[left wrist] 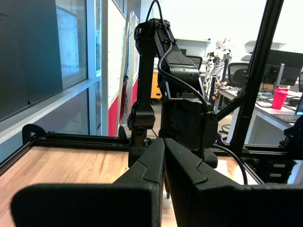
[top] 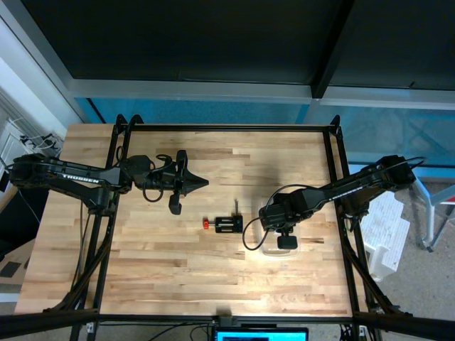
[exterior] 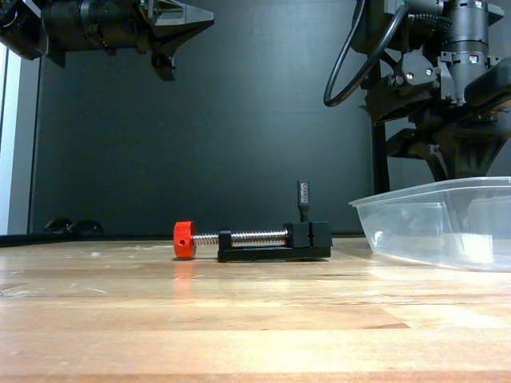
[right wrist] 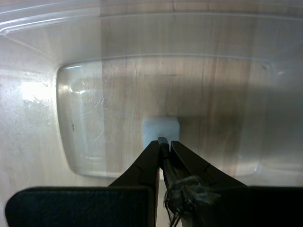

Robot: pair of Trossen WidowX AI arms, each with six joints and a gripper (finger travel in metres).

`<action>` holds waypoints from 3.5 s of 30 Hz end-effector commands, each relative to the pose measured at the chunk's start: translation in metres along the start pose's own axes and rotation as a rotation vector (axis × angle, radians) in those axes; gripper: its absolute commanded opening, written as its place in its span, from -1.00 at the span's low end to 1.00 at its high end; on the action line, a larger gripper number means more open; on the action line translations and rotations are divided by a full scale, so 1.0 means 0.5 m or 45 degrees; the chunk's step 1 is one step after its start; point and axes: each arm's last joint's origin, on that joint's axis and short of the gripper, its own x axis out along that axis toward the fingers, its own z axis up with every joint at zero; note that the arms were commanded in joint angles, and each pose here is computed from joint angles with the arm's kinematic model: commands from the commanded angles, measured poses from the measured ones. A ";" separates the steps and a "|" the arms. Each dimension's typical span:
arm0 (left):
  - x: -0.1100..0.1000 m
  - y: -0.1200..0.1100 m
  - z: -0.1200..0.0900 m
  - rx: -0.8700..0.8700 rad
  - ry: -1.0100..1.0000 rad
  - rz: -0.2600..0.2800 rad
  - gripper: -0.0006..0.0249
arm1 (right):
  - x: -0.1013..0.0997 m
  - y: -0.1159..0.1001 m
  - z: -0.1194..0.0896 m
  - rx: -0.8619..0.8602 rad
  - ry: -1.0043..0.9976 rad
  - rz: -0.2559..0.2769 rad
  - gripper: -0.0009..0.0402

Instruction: Pick the usb-c connector and install on the hub

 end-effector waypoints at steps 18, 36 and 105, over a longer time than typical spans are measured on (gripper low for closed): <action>0.000 0.000 0.000 0.000 -0.001 0.000 -0.95 | -0.155 -0.012 0.100 0.059 -0.312 -0.148 -0.96; 0.000 0.000 0.000 0.000 -0.001 0.000 -0.95 | -0.126 -0.001 0.203 -0.026 -0.364 -0.131 -0.96; 0.000 0.000 0.000 0.000 -0.001 0.000 -0.95 | -0.073 0.001 0.215 -0.054 -0.330 -0.130 -0.96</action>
